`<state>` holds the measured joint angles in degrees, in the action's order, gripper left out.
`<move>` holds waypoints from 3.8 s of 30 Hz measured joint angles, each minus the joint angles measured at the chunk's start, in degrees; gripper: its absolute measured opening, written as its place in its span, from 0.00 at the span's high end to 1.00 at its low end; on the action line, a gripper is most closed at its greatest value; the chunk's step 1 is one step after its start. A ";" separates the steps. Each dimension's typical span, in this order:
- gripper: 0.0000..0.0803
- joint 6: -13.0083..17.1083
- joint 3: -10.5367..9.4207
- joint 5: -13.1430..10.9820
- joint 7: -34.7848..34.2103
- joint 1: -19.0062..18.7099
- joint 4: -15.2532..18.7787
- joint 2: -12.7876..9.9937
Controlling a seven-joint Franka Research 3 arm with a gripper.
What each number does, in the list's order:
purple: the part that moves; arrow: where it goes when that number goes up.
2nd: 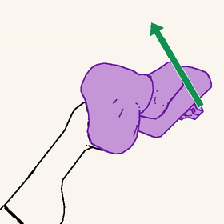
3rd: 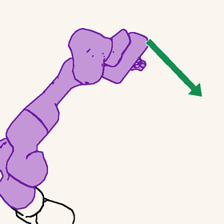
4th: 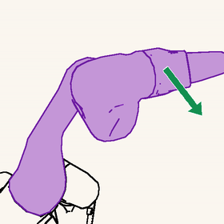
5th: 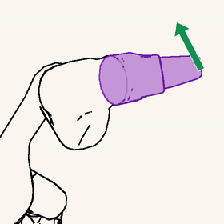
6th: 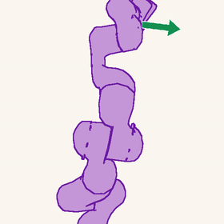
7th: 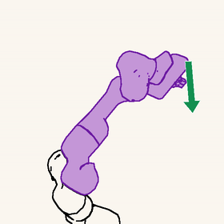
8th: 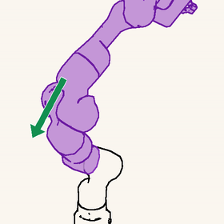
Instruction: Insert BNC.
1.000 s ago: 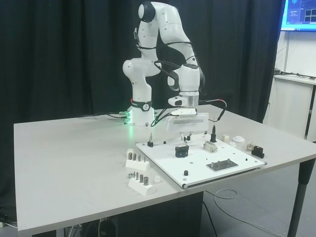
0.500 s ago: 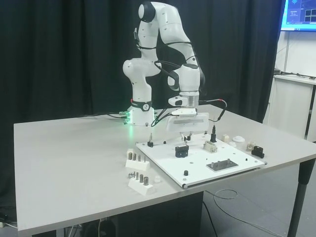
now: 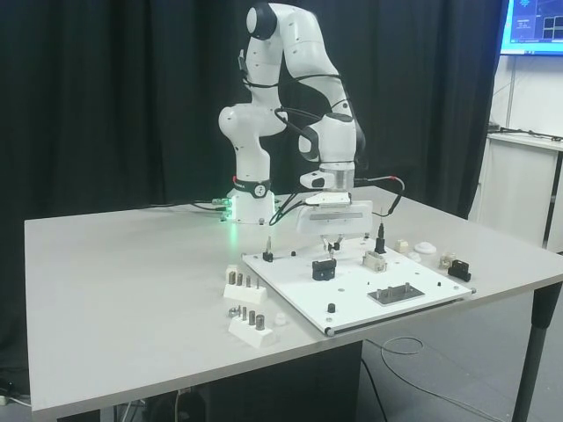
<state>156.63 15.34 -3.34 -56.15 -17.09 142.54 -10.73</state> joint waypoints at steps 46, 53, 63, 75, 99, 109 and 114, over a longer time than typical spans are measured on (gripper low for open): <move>0.84 0.49 0.04 0.00 -0.77 0.05 0.02 -0.28; 0.84 0.53 0.02 0.00 -0.77 0.02 0.02 -0.28; 0.84 0.80 0.02 0.00 -0.78 0.06 0.02 -0.33; 0.84 1.74 0.01 0.00 -0.78 0.04 0.03 -0.94; 0.84 1.74 -0.10 0.35 4.62 0.00 0.04 -0.93; 0.84 1.74 -0.14 0.29 9.90 0.00 0.04 -0.92; 0.84 1.74 -0.15 0.14 11.80 0.00 0.04 -0.92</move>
<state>158.37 15.19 -3.20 -44.35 -17.09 142.58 -11.65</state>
